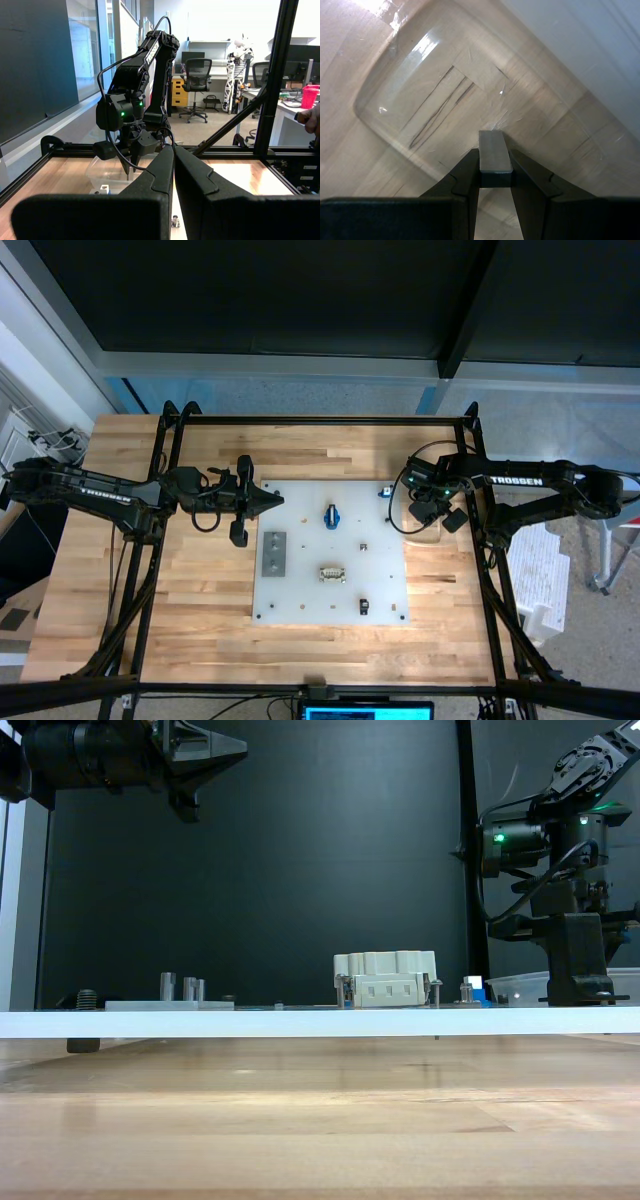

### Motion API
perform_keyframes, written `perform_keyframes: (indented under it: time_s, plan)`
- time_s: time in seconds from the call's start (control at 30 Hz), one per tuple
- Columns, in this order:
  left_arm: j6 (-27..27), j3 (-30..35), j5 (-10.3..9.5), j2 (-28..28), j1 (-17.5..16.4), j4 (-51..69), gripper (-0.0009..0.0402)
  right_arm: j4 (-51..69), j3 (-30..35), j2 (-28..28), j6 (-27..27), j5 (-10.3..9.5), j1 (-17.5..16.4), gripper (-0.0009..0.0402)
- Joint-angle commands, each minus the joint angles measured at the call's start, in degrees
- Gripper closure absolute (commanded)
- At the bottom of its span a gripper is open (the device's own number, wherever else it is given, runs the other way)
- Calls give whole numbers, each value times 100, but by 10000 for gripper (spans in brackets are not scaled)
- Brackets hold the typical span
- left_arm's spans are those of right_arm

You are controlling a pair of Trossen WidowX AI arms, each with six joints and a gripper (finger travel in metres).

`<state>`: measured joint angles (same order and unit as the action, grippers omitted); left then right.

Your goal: Pick the 16mm bar and install on taskboard

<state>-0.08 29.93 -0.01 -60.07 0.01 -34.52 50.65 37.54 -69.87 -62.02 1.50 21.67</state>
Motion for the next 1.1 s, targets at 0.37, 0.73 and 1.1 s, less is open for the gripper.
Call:
perform_keyframes:
  time_s: [0.37, 0.73, 1.1]
  plan:
    - [2, 2, 0, -2, -2, 0, 393, 802, 658, 101, 463, 44, -50, 389]
    - [2, 2, 0, -2, -2, 0, 393, 1991, 1631, 208, 892, 46, -306, 389]
    - [2, 2, 0, -2, 0, -2, 393, 2223, 2050, 205, 1493, 52, -769, 389]
